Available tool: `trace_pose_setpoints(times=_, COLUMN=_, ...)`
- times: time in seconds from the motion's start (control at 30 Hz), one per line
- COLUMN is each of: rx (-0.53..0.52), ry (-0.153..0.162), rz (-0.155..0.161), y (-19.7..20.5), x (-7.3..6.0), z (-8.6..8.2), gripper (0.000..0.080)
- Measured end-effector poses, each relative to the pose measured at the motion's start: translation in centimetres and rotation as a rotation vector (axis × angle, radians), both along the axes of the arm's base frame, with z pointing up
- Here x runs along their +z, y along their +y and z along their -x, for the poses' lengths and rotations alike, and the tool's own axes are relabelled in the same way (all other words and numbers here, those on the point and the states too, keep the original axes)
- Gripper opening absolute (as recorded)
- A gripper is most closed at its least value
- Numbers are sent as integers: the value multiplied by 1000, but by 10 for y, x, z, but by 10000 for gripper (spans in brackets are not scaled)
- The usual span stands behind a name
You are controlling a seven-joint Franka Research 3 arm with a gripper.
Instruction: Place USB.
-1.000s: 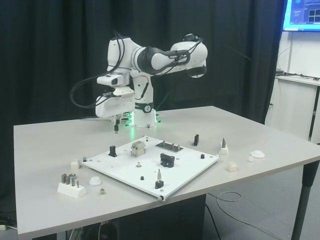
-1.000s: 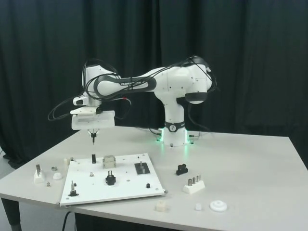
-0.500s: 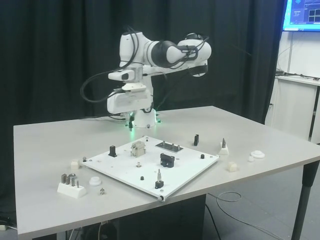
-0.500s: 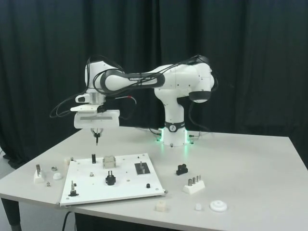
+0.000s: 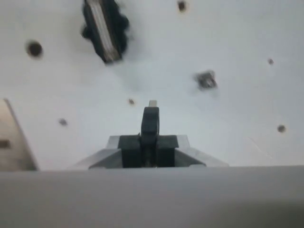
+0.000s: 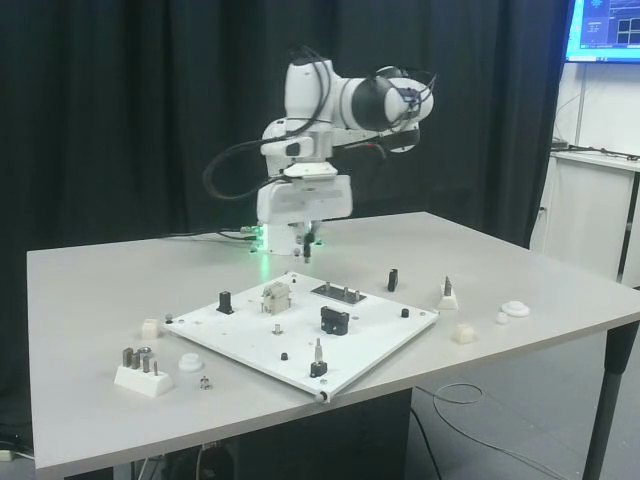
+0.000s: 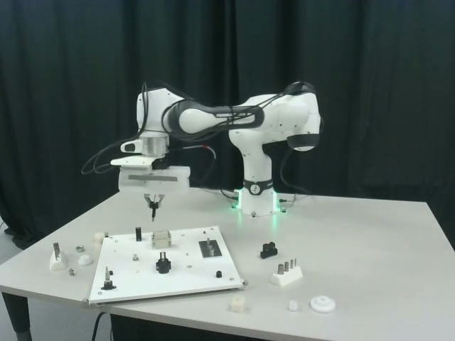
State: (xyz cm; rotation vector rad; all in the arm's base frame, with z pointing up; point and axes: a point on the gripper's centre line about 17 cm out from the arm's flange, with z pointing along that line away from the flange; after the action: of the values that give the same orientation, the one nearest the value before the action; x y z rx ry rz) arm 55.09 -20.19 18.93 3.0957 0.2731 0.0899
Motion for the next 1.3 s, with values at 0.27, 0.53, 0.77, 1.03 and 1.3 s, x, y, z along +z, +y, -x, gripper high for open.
trace_pose_setpoints(times=0.27, rx=-71, ry=1, rz=-4, y=39, x=-1, z=-27, gripper=65)
trace_pose_setpoints(times=0.53, rx=-183, ry=5, rz=-13, y=79, x=-7, z=-50, gripper=65)
trace_pose_setpoints(times=0.77, rx=-340, ry=3, rz=-27, y=119, x=-13, z=-68, gripper=65)
trace_pose_setpoints(times=1.03, rx=-424, ry=7, rz=-36, y=166, x=-22, z=-82, gripper=65)
trace_pose_setpoints(times=1.3, rx=-496, ry=-11, rz=-32, y=205, x=-31, z=-96, gripper=65)
